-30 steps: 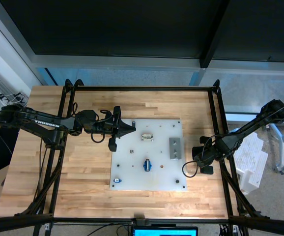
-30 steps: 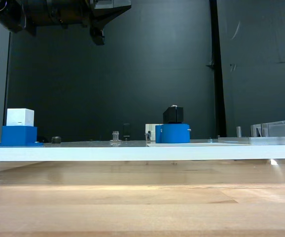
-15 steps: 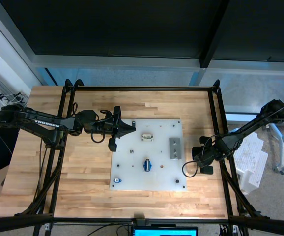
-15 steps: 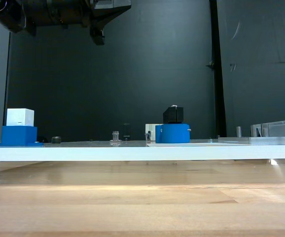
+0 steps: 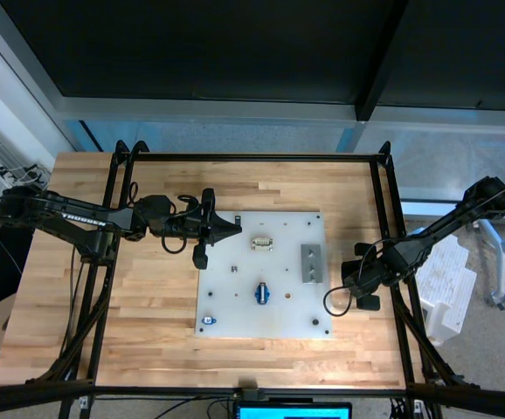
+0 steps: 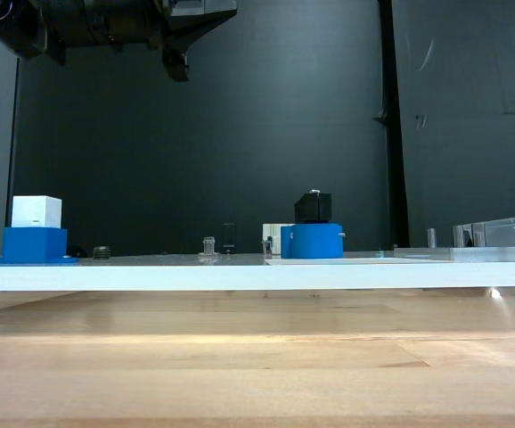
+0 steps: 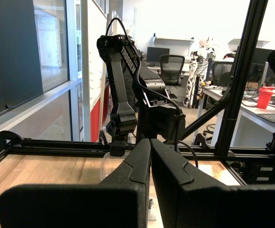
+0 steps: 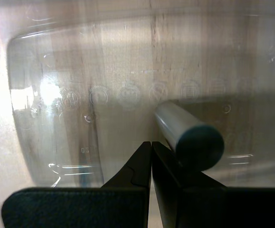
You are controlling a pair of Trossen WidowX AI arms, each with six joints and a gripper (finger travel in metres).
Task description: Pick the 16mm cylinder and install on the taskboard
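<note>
The table (image 5: 148,349) is pale wood in lengthwise strips of mixed honey tones, ringed by a black frame (image 5: 252,158). On it the taskboard (image 5: 235,305) is plain white, dotted with small dark holes, and carries a grey metal block (image 5: 311,262), a blue fitting (image 5: 260,292) with a black cap and a beige connector (image 5: 260,243). The left gripper (image 7: 150,142), over the board's far left edge, is matte black; the right gripper (image 8: 151,147), just off the board's right edge, is black too. Beside it the 16mm cylinder (image 8: 185,130) is silver-grey with a darker blue-grey end, lying in a clear tray (image 8: 56,118).
</note>
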